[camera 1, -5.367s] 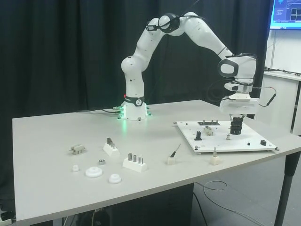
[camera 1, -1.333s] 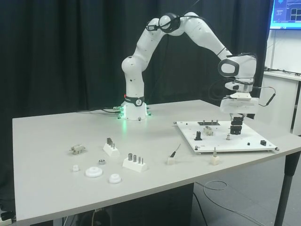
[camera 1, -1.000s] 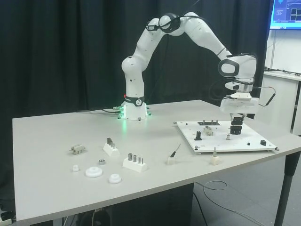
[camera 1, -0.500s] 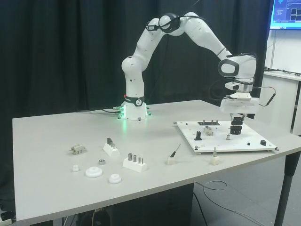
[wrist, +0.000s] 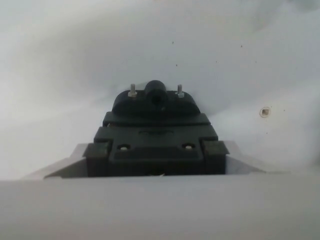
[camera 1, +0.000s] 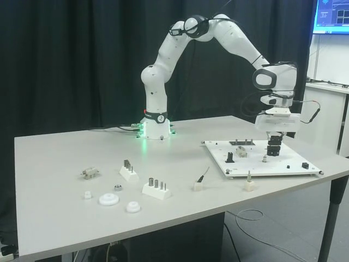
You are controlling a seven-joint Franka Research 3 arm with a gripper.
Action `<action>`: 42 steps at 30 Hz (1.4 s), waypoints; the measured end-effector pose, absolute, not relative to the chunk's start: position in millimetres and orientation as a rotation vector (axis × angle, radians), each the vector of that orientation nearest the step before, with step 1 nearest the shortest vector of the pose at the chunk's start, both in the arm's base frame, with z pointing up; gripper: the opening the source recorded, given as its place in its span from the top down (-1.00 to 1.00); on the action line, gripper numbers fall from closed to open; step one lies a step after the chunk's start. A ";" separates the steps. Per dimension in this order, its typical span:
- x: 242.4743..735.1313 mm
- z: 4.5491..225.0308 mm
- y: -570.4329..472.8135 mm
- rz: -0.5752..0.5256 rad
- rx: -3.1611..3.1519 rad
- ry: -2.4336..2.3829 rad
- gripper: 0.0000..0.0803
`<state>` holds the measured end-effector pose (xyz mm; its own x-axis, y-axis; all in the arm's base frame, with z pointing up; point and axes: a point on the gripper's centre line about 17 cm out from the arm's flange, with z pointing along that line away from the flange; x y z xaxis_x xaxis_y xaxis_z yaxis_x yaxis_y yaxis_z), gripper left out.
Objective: Insert D-SUB.
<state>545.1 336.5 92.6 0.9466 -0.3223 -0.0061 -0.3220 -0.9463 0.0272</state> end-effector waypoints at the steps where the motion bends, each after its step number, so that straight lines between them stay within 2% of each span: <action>1: 545.1 92.6 336.5 -0.016 3.074 -0.509 0.04; 42: 547.8 93.2 333.6 -0.005 3.089 -0.445 0.04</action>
<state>547.8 333.6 93.2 0.9594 -0.2821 -0.0003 -0.2821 -0.9592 0.0212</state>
